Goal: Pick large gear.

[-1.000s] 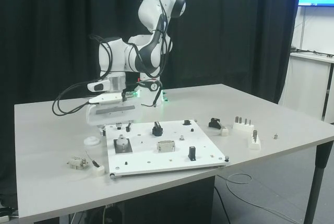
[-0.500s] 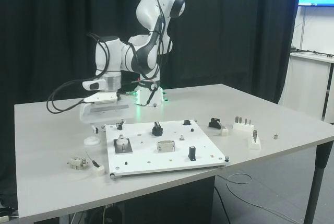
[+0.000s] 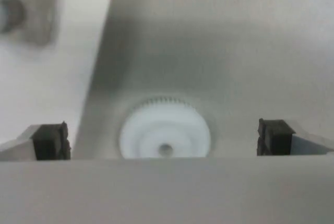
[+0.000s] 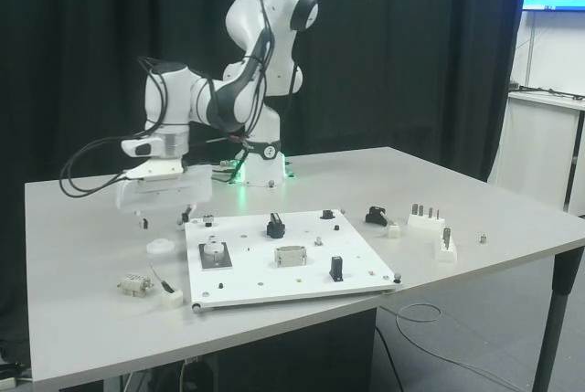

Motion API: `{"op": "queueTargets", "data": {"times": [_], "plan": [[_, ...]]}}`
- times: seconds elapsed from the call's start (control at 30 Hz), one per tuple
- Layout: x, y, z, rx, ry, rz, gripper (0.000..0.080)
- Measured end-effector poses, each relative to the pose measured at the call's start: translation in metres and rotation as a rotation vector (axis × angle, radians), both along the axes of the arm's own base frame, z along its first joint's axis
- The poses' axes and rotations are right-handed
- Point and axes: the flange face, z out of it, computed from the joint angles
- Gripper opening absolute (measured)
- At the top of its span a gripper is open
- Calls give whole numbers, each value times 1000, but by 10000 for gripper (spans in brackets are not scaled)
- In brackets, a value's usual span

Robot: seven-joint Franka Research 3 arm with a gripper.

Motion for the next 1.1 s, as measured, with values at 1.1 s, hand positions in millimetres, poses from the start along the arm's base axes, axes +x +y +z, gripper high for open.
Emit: {"op": "queueTargets", "data": {"times": [1.1], "plan": [[-26,-18,-45,-18,4,187,800]]}}
